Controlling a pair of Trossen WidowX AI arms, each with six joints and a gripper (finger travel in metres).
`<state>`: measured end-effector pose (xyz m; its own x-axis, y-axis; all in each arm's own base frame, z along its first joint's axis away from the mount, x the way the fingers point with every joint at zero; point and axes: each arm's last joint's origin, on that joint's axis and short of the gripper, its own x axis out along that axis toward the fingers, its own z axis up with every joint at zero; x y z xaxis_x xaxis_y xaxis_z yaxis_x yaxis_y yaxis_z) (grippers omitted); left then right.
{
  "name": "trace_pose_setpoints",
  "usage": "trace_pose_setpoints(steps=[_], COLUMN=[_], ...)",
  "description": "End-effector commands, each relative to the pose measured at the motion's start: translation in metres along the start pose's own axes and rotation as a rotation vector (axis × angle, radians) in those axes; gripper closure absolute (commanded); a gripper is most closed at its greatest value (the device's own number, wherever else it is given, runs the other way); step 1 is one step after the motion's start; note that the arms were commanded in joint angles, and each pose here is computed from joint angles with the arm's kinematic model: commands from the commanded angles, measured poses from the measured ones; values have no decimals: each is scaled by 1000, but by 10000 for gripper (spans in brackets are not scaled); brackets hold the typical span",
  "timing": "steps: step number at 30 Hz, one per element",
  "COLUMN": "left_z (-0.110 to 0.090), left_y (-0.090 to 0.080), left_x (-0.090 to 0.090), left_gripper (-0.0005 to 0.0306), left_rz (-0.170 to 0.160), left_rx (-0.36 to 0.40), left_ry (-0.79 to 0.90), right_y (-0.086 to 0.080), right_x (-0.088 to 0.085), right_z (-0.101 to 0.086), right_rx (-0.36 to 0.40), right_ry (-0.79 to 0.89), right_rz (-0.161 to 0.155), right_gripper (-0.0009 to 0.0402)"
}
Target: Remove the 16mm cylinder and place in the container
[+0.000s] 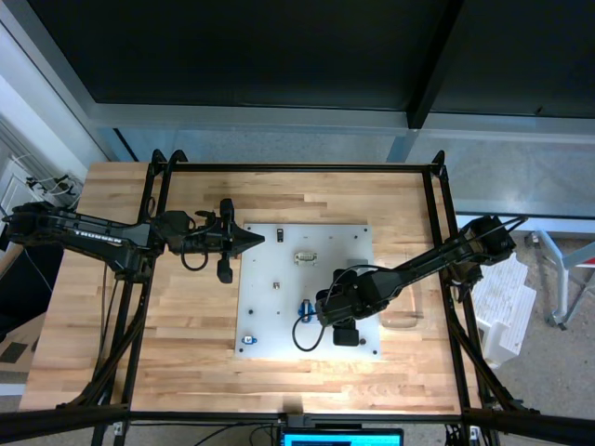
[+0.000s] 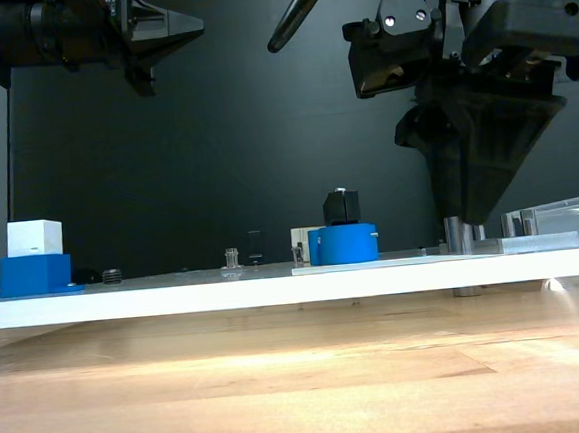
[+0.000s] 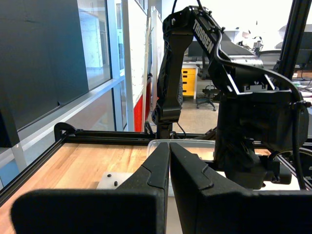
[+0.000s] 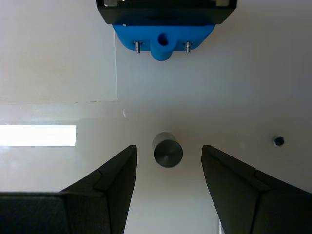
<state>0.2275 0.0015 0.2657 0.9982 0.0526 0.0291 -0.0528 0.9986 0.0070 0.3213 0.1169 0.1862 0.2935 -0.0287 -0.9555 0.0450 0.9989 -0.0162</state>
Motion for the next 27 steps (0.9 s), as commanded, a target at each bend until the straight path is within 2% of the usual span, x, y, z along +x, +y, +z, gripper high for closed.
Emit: trace_pose_setpoints(steps=[1, 18, 27], left_z=[0, 0, 0], left_y=[0, 0, 0], left_x=[0, 0, 0], left_gripper=[300, 300, 300], left_rz=[0, 0, 0], left_rx=[0, 0, 0], left_ry=[0, 0, 0], right_y=[0, 0, 0], right_x=[2, 4, 4], right_z=[-1, 0, 0], right_rx=[0, -5, -4], right_ry=[-5, -22, -22], right_rz=[2, 8, 8], right_gripper=[212, 277, 337])
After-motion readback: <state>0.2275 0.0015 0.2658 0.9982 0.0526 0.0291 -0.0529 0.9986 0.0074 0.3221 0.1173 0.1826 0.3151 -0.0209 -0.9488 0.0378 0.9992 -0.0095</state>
